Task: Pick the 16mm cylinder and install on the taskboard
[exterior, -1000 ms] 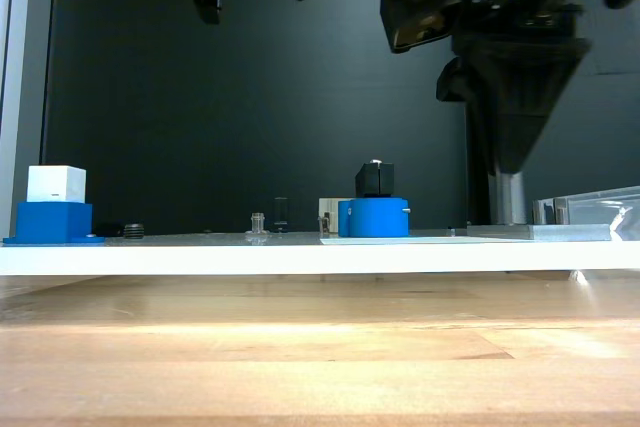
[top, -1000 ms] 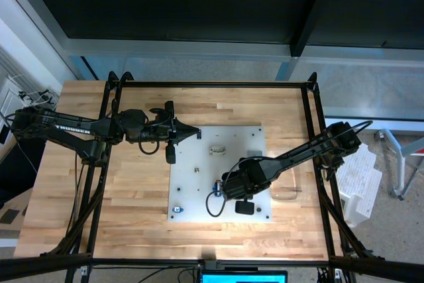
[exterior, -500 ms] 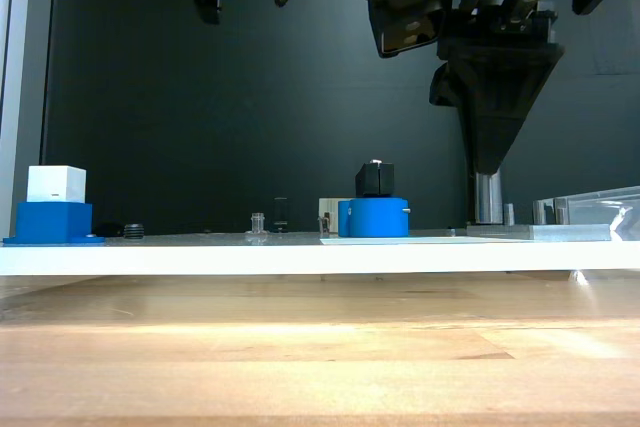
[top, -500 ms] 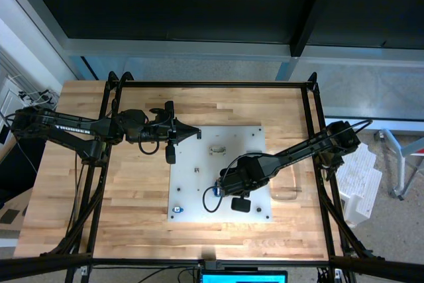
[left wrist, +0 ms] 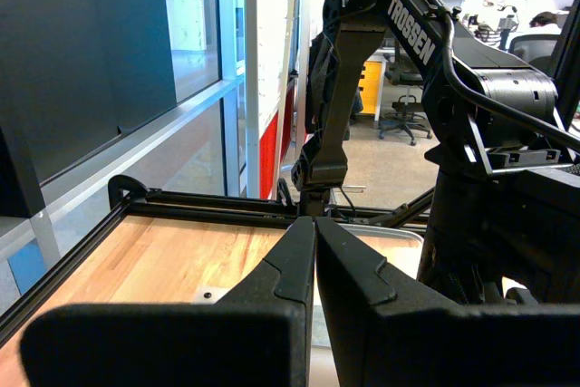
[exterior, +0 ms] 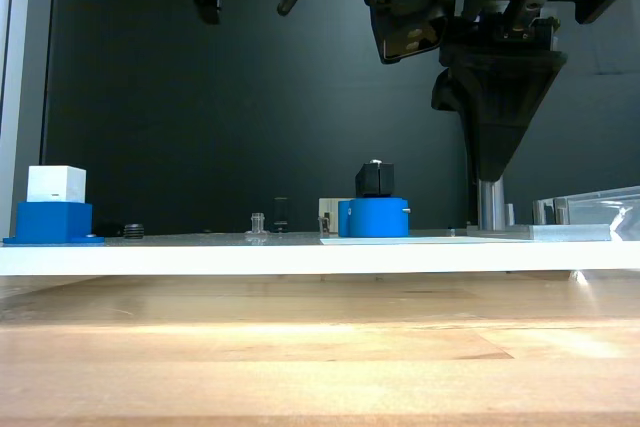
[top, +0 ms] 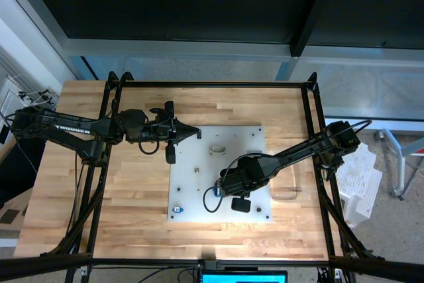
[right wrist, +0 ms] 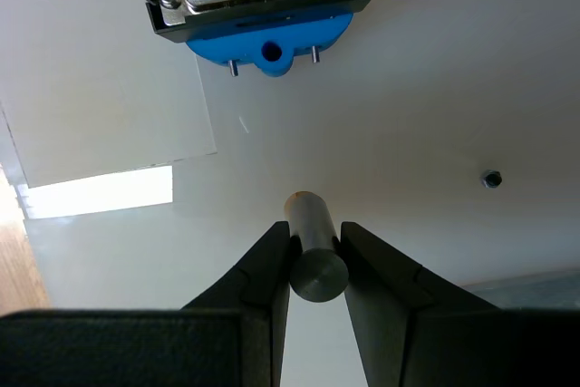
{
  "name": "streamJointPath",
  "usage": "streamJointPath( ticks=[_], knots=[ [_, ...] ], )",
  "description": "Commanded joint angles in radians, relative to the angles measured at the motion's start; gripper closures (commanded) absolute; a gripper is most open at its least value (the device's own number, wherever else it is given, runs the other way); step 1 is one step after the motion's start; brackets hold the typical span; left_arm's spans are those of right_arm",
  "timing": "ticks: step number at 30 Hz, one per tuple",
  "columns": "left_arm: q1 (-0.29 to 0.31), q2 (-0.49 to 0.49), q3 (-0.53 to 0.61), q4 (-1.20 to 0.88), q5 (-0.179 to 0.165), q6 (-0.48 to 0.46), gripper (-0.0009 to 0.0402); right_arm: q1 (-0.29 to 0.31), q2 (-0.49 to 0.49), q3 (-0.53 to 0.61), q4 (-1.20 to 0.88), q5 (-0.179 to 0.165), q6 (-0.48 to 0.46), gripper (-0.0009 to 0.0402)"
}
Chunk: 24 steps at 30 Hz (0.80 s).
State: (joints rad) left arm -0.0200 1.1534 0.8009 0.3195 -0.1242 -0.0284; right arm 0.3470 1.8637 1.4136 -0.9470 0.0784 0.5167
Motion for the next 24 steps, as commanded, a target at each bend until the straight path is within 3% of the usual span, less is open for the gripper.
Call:
streamJointPath(
  ticks=[1,24],
  knots=[
    [0.0,0.0,0.0,0.0,0.0,0.0,0.0393,0.0,0.013,0.0,0.008,-0.001,-0.001,0.0393],
    [0.0,0.0,0.0,-0.001,0.0,0.0,0.0393,0.006,0.021,0.0,-0.027,0.0,0.003,0.0393]
  ],
)
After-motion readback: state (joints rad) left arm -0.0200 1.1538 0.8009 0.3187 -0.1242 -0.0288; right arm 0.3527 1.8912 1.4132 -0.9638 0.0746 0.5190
